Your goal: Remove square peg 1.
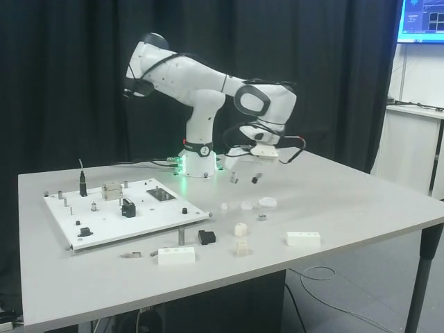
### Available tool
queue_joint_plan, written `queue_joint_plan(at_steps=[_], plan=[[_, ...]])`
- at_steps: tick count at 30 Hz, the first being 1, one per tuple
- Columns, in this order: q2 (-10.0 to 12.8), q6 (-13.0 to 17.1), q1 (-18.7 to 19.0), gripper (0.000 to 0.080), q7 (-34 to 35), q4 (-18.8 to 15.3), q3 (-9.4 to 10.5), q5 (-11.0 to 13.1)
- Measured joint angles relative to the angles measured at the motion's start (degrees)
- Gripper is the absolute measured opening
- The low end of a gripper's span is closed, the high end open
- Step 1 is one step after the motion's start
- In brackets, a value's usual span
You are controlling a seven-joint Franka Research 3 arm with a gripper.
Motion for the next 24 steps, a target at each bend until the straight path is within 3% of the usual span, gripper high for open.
queue_joint_plan(at_steps=[10, 17, 24], plan=[[2.65, -3.9, -8.73, 0.08, -7.9, 0.12, 2.63, -0.02], [4.33, -4.33, -15.71, 0.08, -15.0, 0.65, 3.63, -0.86], [4.76, -4.33, -22.88, 0.08, -22.5, 1.44, 4.13, -3.38]])
